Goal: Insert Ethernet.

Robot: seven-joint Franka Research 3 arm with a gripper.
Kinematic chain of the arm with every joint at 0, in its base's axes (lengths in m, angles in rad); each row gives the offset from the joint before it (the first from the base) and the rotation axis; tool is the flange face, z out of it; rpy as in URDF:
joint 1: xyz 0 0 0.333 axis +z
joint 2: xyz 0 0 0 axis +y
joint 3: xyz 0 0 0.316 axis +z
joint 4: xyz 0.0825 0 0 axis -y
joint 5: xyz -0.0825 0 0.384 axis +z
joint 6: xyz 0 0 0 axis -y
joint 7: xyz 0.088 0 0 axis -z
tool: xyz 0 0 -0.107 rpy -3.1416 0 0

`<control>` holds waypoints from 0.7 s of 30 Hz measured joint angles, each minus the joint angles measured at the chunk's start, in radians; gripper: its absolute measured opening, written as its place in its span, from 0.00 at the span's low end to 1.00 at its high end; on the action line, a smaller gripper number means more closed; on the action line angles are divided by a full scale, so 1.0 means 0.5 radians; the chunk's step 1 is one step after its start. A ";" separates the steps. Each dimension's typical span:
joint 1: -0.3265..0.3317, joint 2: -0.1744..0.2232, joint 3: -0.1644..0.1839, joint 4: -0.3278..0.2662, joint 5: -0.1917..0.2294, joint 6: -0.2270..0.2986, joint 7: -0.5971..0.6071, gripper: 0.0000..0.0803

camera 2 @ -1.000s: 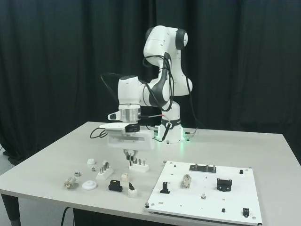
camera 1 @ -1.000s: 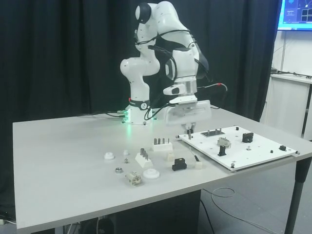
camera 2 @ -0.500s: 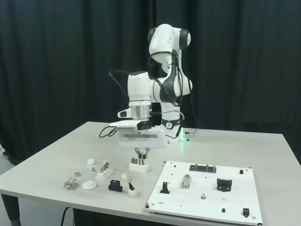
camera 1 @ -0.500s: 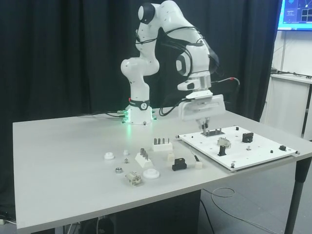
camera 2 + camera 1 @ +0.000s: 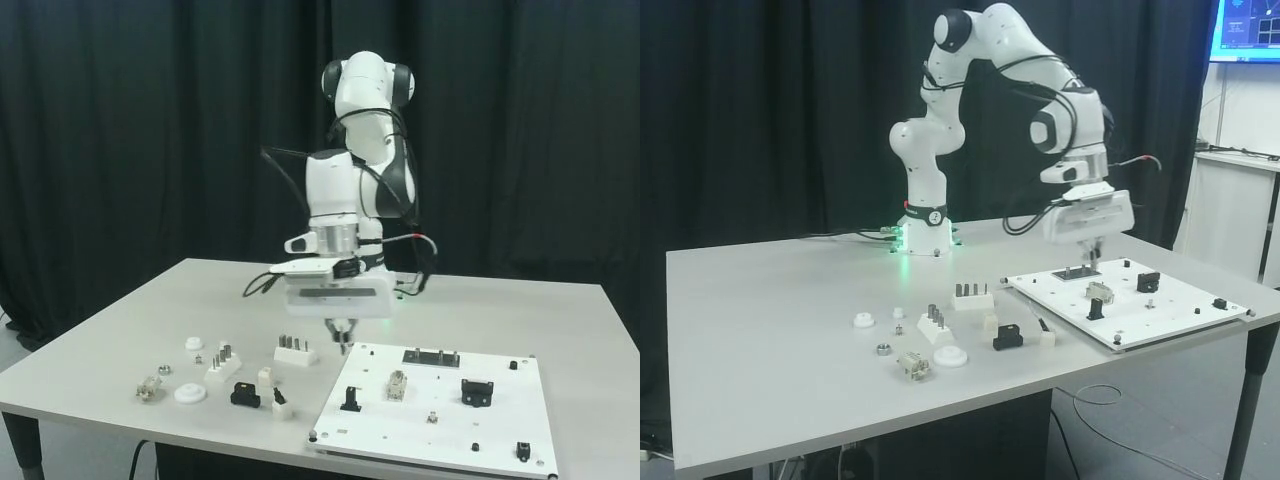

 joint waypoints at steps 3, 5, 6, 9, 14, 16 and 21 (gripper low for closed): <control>0.051 0.031 0.002 0.040 0.000 -0.006 0.060 0.09; 0.085 0.052 0.003 0.067 0.000 -0.009 0.102 0.09; 0.103 0.063 0.004 0.082 0.000 -0.012 0.125 0.09; 0.153 0.096 0.006 0.123 0.000 -0.021 0.185 0.09; 0.230 0.151 0.008 0.192 0.000 -0.048 0.291 0.09; 0.262 0.177 0.008 0.223 0.000 -0.054 0.331 0.09; 0.334 0.239 0.008 0.291 0.000 -0.071 0.431 0.09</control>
